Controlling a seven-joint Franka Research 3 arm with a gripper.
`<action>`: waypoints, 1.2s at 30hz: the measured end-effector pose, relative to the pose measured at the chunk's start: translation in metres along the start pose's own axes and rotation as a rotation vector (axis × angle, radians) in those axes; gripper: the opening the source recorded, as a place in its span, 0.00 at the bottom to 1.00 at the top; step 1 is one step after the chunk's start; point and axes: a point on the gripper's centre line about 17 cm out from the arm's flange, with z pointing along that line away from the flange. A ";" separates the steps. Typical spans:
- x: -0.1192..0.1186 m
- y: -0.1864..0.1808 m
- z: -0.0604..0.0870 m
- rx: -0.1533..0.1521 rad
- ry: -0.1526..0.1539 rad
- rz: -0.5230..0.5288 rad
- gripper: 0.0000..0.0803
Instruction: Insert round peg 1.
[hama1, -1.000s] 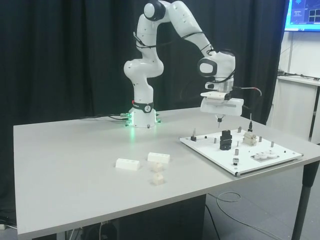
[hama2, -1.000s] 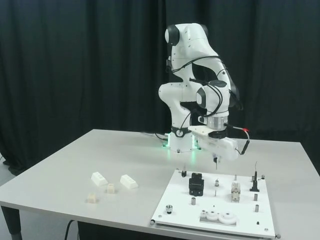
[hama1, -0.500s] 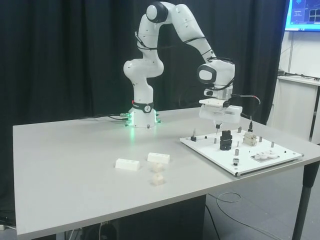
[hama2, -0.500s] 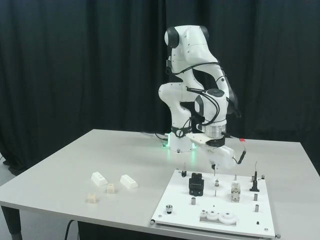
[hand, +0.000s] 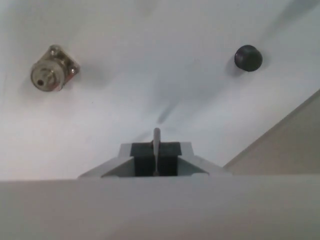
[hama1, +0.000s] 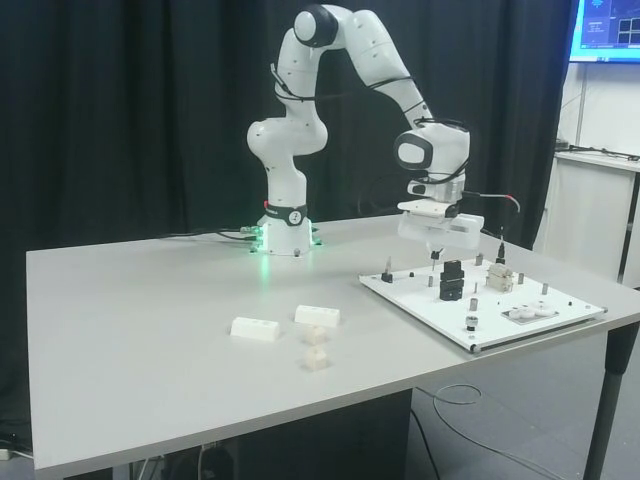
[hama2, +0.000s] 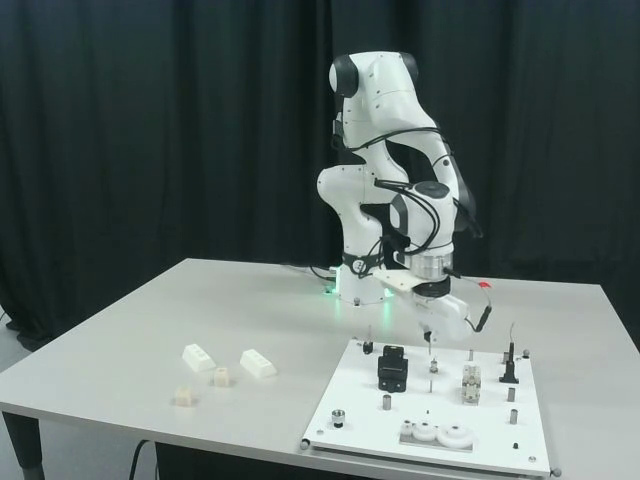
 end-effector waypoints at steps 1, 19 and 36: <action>-0.001 0.000 0.000 0.000 0.000 0.000 0.02; -0.014 -0.004 0.006 -0.002 -0.003 0.001 0.02; -0.012 -0.005 0.011 0.002 -0.004 0.011 0.02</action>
